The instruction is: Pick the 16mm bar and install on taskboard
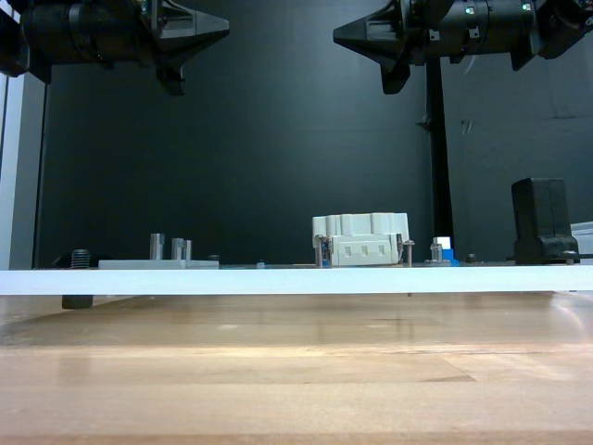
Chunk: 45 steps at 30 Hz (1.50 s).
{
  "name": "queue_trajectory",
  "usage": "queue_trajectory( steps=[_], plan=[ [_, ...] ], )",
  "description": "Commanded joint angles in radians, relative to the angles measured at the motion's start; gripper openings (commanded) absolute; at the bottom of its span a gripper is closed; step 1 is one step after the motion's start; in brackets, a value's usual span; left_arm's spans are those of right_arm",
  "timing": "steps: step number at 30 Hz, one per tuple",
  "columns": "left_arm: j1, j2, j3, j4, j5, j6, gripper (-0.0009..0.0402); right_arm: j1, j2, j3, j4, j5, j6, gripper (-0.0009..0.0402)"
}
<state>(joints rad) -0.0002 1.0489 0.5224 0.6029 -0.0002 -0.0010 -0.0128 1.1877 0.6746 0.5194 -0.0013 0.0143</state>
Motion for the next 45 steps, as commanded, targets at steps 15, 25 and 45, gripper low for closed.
queue_trajectory(
  steps=[15, 25, 45],
  plan=[
    [0.0, 0.0, 0.0, 0.0, 0.0, 0.0, 0.0, 0.0, 0.0, 0.0, -0.003, 0.001, 0.006, 0.0],
    [0.0, 0.0, 0.0, 0.0, 0.0, 0.0, 0.0, 0.0, -0.008, 0.071, -0.248, -0.001, 0.051, 0.0],
    [0.0, 0.0, 0.0, 0.0, 0.0, 0.0, 0.0, 0.02, -0.007, 0.362, -1.133, 0.0, 0.048, 0.0]
  ],
)
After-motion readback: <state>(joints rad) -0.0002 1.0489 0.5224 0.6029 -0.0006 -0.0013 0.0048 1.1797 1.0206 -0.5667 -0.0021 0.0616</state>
